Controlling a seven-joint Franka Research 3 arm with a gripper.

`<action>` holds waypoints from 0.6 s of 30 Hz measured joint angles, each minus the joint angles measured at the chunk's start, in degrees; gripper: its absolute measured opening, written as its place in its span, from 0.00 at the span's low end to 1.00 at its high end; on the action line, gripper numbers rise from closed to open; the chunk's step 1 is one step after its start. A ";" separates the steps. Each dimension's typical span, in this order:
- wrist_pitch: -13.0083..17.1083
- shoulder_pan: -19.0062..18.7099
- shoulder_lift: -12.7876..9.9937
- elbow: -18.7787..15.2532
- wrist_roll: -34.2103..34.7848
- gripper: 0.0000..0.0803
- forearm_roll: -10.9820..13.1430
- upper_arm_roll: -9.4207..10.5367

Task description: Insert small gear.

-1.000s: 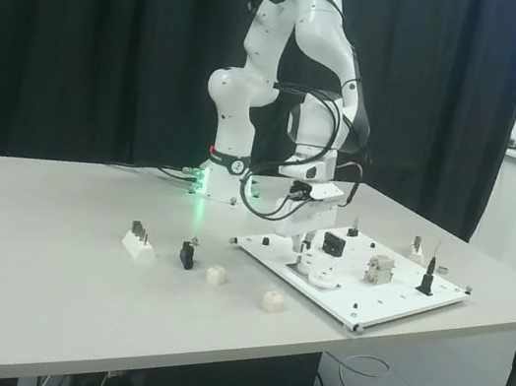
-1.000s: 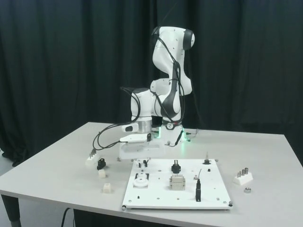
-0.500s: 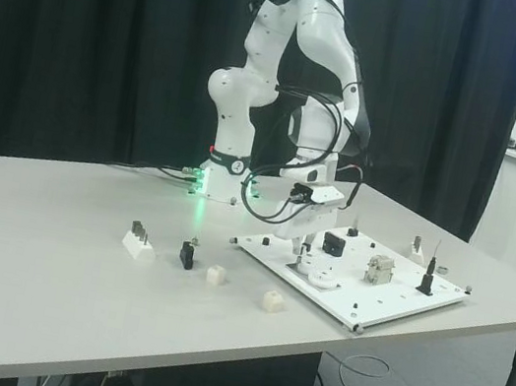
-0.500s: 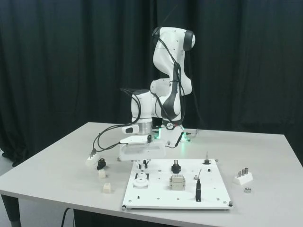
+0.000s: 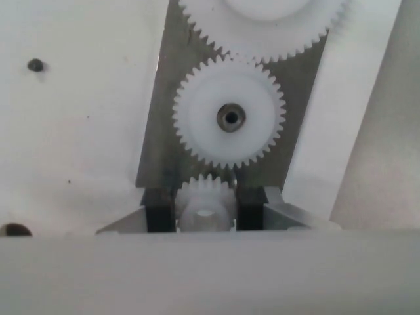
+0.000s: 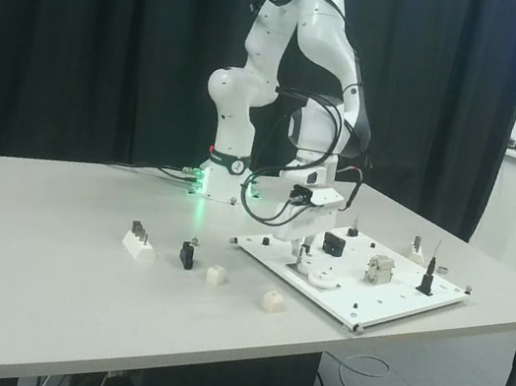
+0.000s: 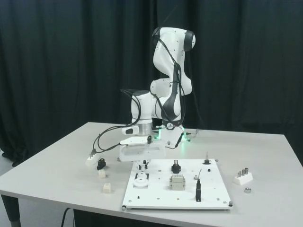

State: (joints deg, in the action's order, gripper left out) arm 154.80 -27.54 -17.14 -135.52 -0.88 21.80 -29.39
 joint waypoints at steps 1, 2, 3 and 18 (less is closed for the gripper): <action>-0.03 0.00 -0.04 0.02 0.00 0.24 0.00 0.00; -0.06 0.00 -0.08 0.05 0.00 0.24 0.00 0.00; -0.09 0.00 -0.13 0.08 0.00 0.24 0.01 0.00; -2.09 0.38 -0.69 1.34 0.00 0.24 0.06 -0.04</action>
State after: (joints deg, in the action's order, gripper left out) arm 152.71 -27.16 -17.83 -134.18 -0.88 21.86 -29.43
